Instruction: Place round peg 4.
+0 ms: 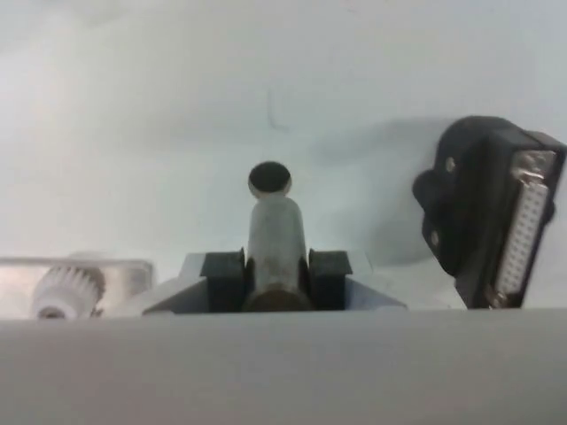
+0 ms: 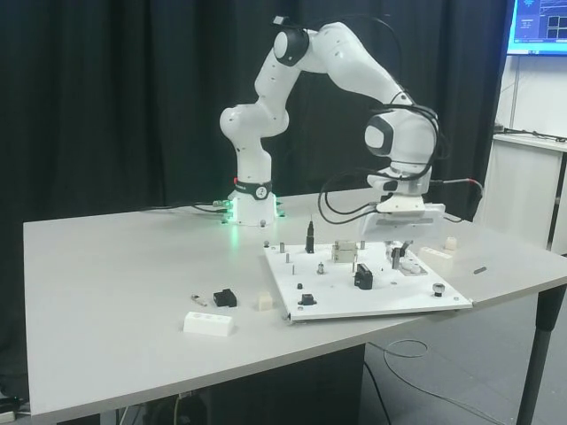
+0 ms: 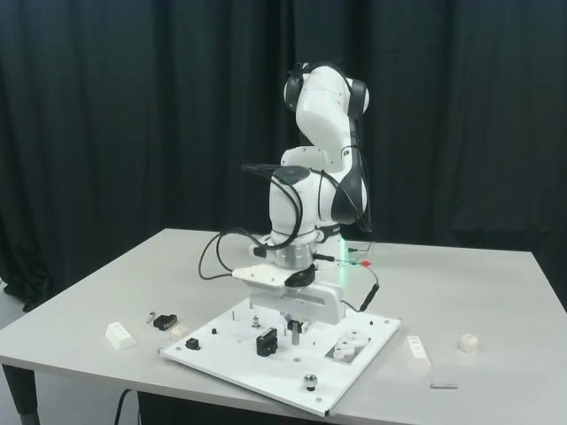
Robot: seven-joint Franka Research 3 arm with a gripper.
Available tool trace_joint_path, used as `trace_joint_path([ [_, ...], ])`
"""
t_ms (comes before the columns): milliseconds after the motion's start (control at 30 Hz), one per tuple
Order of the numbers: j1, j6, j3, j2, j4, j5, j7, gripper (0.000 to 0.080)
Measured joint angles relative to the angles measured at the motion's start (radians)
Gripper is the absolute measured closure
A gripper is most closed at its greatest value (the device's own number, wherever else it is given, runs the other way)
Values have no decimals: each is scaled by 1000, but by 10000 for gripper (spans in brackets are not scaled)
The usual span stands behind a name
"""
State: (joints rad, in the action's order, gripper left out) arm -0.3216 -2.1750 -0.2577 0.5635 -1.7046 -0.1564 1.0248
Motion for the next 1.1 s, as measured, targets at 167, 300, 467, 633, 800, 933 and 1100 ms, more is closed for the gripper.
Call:
trace_joint_path([
  [167,0,11,-1,-15,0,8,0,654],
  [300,0,14,-2,-20,0,9,0,654],
  [467,0,14,-4,-21,0,10,0,654],
  [633,0,14,-5,-21,0,11,0,654],
  [800,0,14,-7,-21,0,12,0,654],
  [933,0,14,-8,-21,-1,13,0,654],
  [1100,0,14,-9,-21,-1,14,0,654],
])
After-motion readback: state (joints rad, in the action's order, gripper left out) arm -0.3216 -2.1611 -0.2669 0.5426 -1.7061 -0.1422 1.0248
